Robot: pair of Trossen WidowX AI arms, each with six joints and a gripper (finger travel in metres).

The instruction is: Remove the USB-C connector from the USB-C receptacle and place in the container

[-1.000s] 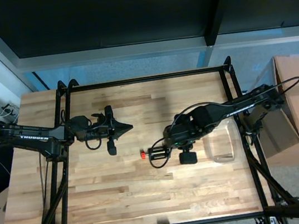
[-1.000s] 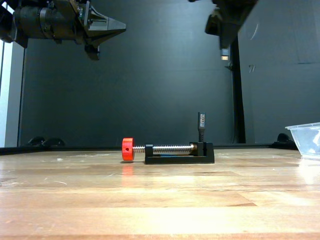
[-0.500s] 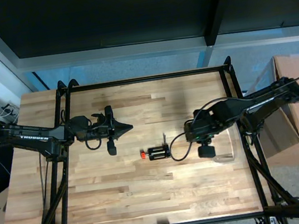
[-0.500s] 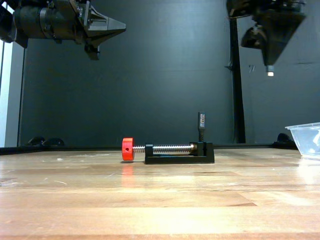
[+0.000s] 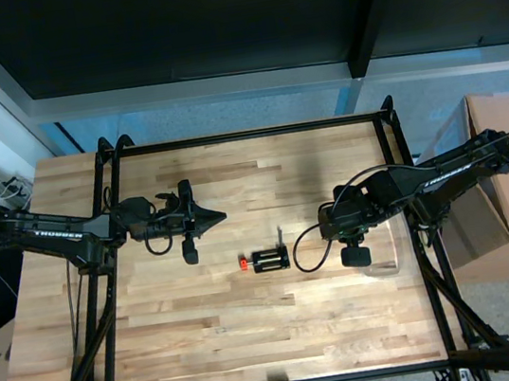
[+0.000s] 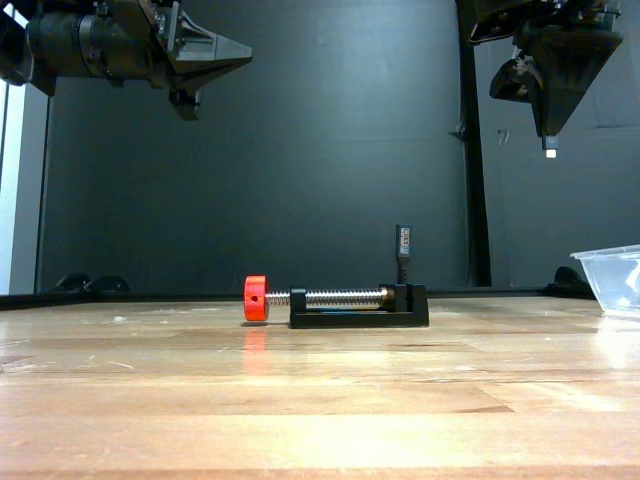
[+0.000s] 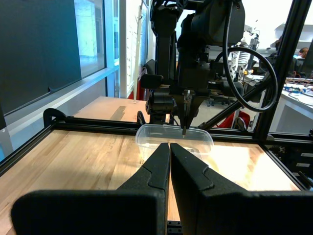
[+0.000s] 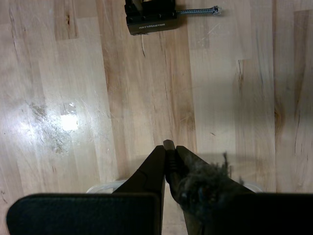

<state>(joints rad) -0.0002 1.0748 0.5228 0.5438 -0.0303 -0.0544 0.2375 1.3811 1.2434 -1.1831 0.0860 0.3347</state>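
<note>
Holding USB-C connector clear of the USB-C receptacle in pinched right gripper high beside container, drop pending, with left gripper closed, empty, aloft opposite

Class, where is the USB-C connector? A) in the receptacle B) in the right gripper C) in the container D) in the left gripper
B: the right gripper, high up near the container, pinches the USB-C connector; the left gripper hovers shut at left.
</note>
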